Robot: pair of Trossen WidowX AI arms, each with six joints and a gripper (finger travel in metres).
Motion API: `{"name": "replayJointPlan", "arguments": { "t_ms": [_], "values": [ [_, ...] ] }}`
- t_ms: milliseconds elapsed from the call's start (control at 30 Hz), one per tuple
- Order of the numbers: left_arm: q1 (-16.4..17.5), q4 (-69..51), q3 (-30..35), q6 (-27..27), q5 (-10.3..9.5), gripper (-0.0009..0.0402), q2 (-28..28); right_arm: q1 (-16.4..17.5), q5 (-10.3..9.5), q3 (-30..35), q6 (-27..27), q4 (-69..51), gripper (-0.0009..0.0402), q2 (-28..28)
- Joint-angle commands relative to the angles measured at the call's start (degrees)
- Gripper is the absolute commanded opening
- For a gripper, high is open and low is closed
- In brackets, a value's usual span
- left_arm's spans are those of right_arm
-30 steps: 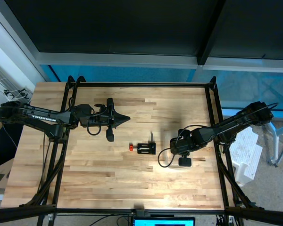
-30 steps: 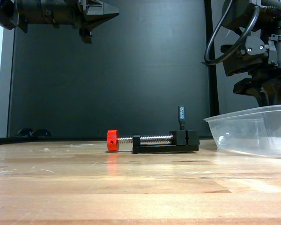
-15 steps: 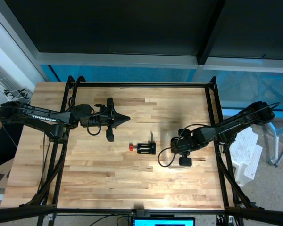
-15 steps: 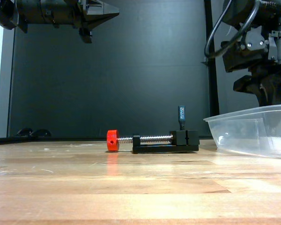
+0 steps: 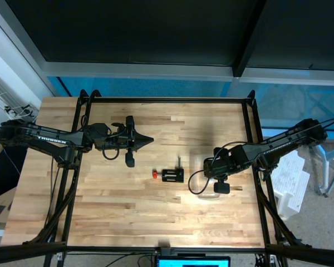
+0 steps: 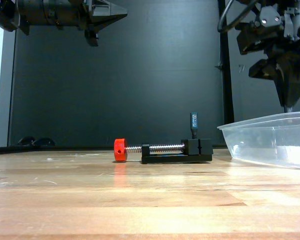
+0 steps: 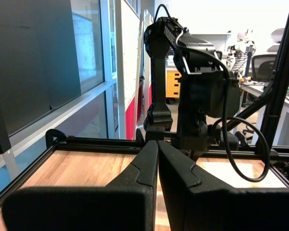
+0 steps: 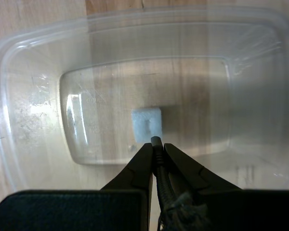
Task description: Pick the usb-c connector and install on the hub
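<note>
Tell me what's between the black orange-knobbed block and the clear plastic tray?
Bare tabletop, per low view. Right gripper, holding the dark connector, hangs over the tray; left gripper parked high.

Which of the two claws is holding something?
The right gripper, above the clear tray, pinches the usb-c connector; the left gripper, parked high at left, is shut empty.

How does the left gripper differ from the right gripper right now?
The left gripper points level, high above the table; the right gripper points down over the clear tray. The left gripper is shut on nothing; the right gripper is shut on the usb-c connector. Both are off the table.
</note>
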Motion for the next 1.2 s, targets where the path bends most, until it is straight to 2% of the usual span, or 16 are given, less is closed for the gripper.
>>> {"name": "replayJointPlan", "arguments": {
  "t_ms": [33, 567, 867, 967, 1200],
  "values": [
    [0.02, 0.02, 0.02, 0.0, 0.0, 0.0, 0.0, -0.46, 0.04, 1.7, -0.39, -0.61, 0.0, 0.2],
    [0.02, 0.02, 0.02, 0.02, 0.0, 0.0, 0.0, -2.01, 0.02, 5.97, -1.46, 0.22, 0.0, 3.28],
    [0.02, 0.02, 0.02, 0.0, 0.0, 0.0, 0.0, -3.82, 0.31, 11.1, -3.41, 0.39, 0.0, 8.33],
    [0.02, 0.0, 0.02, 0.0, 0.0, 0.0, 0.0, -4.28, 1.62, 13.33, -3.69, 0.42, 0.0, 10.19],
    [0.02, 0.0, 0.02, 0.0, 0.0, 0.0, 0.0, -5.44, 1.49, 18.45, -6.29, 1.03, 0.0, 14.56]
  ]
}}
